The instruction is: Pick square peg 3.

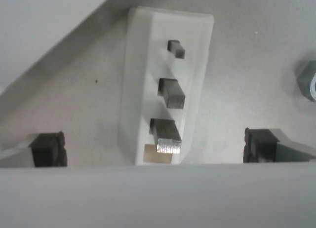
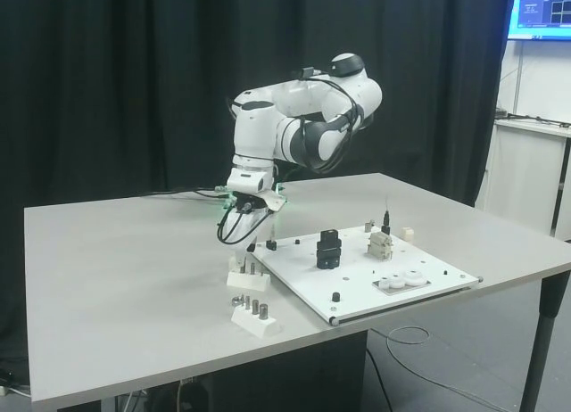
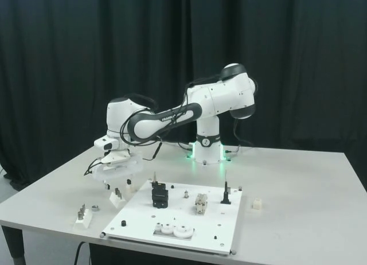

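From the wrist camera I see my gripper spread wide, holding nothing, one black fingertip on each side of the white peg holder below. Three square pegs stand in a row in it, and the one closest to the wrist, the largest, I take to be square peg 3, though nothing marks the numbering; it sits upright in its socket, about midway between my fingertips. To do this well I judge I should centre over that peg, keep the finger pads parallel to its flat faces, descend straight, and close only once the pads bracket it, then lift vertically so it does not bind. The middle peg stands just beside it in the row, so I must not drift along the holder. Past it stands the smallest peg, and a grey nut-like part lies off to one side on the table. In the first room view, the white assembly board lies near the holder, and a second holder with pegs sits toward the table's front edge, well clear of my descent.
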